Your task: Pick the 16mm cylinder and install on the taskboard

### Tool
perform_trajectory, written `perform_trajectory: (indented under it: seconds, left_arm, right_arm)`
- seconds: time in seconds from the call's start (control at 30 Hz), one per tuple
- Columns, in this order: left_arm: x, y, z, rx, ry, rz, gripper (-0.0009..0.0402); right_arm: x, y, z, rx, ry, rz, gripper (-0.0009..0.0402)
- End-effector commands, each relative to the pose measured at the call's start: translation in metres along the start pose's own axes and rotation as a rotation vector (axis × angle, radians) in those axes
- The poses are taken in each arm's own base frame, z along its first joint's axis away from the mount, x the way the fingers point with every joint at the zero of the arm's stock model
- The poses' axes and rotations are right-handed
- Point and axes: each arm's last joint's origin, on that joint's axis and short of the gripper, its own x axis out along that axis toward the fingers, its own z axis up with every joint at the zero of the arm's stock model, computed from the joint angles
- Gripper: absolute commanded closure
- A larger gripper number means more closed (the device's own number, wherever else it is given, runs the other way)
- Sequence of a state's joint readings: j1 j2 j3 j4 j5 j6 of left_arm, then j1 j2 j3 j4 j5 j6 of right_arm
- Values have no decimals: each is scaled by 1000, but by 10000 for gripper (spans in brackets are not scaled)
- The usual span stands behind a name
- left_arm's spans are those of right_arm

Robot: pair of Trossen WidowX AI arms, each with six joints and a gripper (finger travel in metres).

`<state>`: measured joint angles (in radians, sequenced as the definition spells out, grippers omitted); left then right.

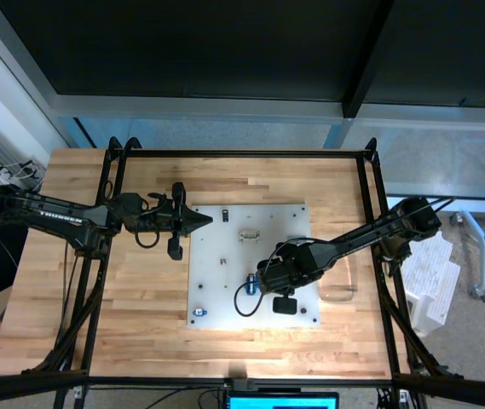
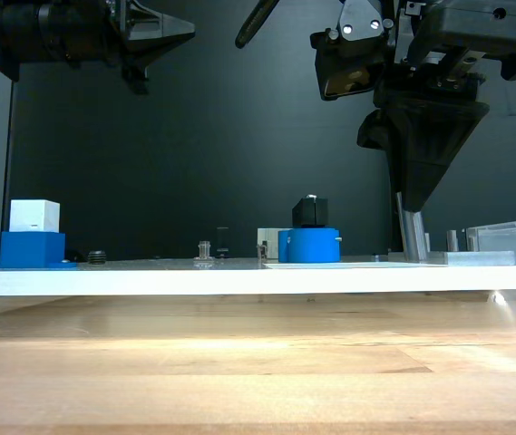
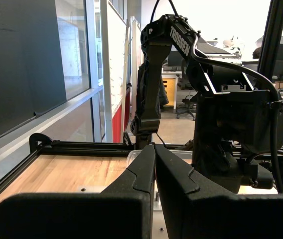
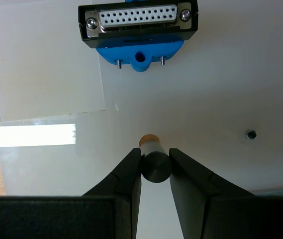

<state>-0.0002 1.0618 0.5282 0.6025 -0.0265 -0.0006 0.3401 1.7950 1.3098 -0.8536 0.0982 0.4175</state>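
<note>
We see the right gripper [image 4: 155,155] clenched on the 16mm cylinder [image 4: 155,167]. The cylinder stands almost upright and its lower end seems to meet the taskboard [image 4: 231,89], just beside the blue connector [image 4: 140,56]. The left gripper [image 1: 195,220], jaws pressed together, hangs at the board's left edge, so we judge the right arm pushes straight down.

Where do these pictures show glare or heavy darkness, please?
Right wrist view: a bright glare strip crosses the taskboard beside the right claw, shut on the 16mm cylinder. Low view: black backdrop, both arms almost silhouettes. Left wrist view: the left claw, shut, raised by the board's left edge, looks dark against a washed-out bright room.
</note>
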Motion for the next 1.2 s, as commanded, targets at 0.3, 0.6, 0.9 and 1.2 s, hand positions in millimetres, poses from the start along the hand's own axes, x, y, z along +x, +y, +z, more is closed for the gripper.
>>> perform_trajectory:
  seconds: [0.3,0.6,0.9,1.2]
  left_arm:
    - [0,0,0,0,0,0,393]
    - [0,0,0,0,0,0,393]
    - [0,0,0,0,0,0,393]
    - [0,0,0,0,0,0,393]
  right_arm:
    - [0,0,0,-8,-4,-13,382]
    - [0,0,0,-8,-4,-13,349]
    - [0,0,0,-8,-8,-11,289]
    - [0,0,1,-7,-12,-10,275]
